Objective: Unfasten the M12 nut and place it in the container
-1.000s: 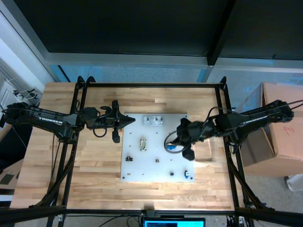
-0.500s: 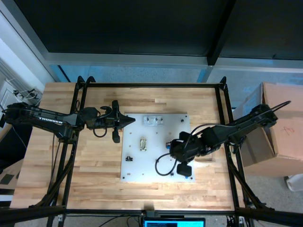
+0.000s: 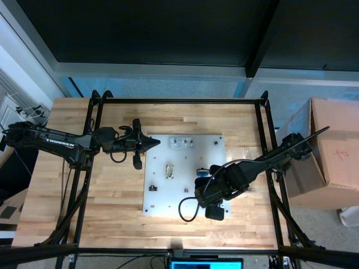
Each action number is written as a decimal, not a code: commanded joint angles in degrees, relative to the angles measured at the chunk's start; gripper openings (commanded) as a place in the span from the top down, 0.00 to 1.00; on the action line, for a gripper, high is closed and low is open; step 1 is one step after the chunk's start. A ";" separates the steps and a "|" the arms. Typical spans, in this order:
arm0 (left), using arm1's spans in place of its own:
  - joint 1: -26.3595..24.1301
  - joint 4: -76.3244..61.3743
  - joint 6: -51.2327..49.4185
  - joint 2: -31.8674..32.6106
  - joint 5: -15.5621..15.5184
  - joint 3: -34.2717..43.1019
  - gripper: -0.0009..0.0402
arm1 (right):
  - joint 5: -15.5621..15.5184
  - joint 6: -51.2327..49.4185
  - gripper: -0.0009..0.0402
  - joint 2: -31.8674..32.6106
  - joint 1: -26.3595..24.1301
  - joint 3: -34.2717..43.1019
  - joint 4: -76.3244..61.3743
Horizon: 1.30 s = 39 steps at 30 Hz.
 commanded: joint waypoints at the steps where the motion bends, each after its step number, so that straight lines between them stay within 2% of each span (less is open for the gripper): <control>1: 0.00 0.02 0.02 0.00 0.00 0.02 0.98 | 0.04 0.17 0.80 1.03 0.11 -0.02 0.07; 9: 0.00 0.02 0.02 0.00 0.00 0.02 0.98 | 2.10 -1.31 0.50 2.80 1.20 -0.37 0.13; 14: 0.02 0.00 0.02 0.00 0.00 0.02 0.98 | 3.10 -1.68 0.41 4.00 1.57 -1.86 0.31; 18: 0.02 0.00 0.02 0.00 0.00 0.02 0.98 | 3.50 -2.29 0.39 5.51 1.66 -2.62 1.40; 27: 0.00 0.00 0.02 0.00 0.00 0.02 0.98 | 4.07 -3.08 0.43 8.50 1.79 -3.45 2.91; 39: 0.00 0.00 0.02 0.00 0.00 0.02 0.98 | 3.93 -2.86 0.48 8.79 2.19 -10.82 13.94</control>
